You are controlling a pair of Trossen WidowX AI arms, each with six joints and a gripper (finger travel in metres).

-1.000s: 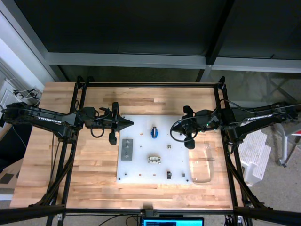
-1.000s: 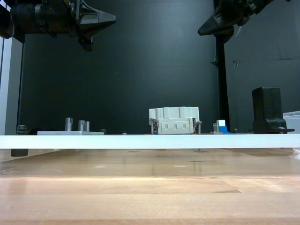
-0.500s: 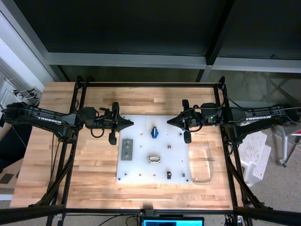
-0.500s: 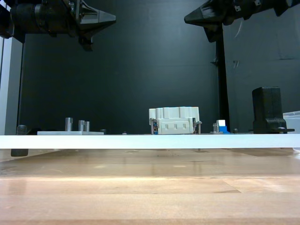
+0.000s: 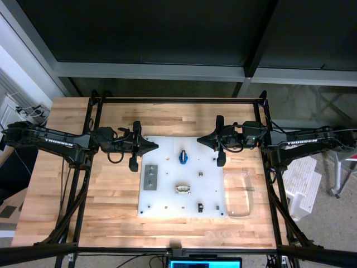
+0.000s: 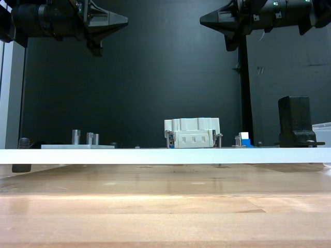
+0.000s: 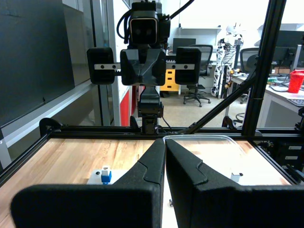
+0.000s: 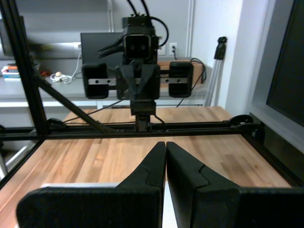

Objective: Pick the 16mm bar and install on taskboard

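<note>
High view: the right gripper (image 5: 202,140), tilted downward a second ago, is now being held level over the taskboard's (image 5: 167,195) far edge, mirroring the left gripper (image 5: 154,146) (probably a retreat).

Low view: three pegs (image 6: 76,136), unclear from above, are being shown upright on the block (image 6: 77,146). The bar, judged to be among them, cannot be singled out.

Wrist views: both grippers are being held pressed together, empty.

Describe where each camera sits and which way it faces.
High: above near edge, looking down; left gripper and right gripper above the taskboard.
Low: table height, looking level; both grippers overhead.
Left wrist: behind shut fingers, facing the right arm.
Right wrist: likewise, facing the left arm.
Shared: wrist views face each other.
</note>
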